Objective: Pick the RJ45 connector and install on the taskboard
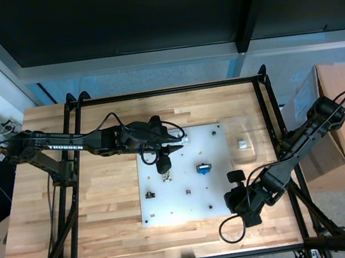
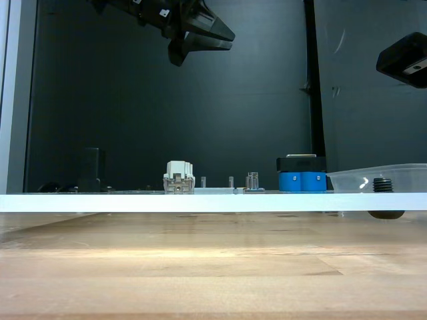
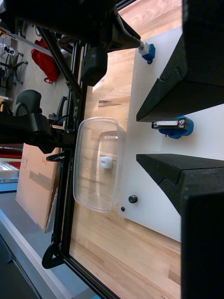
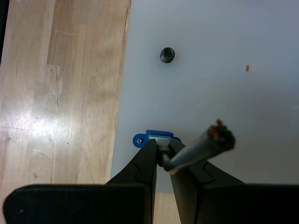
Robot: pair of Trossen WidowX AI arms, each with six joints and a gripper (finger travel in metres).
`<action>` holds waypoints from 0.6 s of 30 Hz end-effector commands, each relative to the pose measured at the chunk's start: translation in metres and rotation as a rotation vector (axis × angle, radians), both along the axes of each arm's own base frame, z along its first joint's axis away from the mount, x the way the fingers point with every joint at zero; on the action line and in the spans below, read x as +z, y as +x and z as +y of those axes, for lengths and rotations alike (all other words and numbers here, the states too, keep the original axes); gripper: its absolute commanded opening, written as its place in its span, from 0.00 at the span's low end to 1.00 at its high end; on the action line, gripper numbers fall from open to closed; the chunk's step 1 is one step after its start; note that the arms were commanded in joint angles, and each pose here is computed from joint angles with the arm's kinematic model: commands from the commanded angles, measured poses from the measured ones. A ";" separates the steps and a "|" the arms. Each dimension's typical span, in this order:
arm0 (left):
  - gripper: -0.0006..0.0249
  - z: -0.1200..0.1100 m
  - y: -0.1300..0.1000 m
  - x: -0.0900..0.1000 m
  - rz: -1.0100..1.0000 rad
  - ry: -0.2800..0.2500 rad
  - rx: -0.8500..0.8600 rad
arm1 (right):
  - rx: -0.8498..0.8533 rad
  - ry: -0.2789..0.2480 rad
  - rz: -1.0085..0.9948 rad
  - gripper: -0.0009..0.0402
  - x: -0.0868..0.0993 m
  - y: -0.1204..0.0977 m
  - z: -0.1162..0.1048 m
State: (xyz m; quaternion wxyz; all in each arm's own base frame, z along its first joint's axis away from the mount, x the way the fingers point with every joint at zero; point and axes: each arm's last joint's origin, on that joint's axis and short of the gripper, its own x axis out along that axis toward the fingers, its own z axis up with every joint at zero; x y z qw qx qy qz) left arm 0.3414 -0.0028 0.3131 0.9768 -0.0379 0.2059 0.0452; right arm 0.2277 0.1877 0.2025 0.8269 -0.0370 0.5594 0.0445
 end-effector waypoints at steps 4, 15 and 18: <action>0.38 0.000 0.000 0.000 -0.001 0.000 -0.001 | -0.003 0.010 -0.005 0.04 0.003 -0.001 -0.001; 0.38 0.000 0.000 0.000 -0.001 0.000 -0.001 | -0.010 0.031 -0.027 0.29 0.011 0.000 0.000; 0.38 0.000 0.000 0.000 -0.001 0.000 0.000 | -0.020 0.035 -0.026 0.36 0.015 -0.002 -0.001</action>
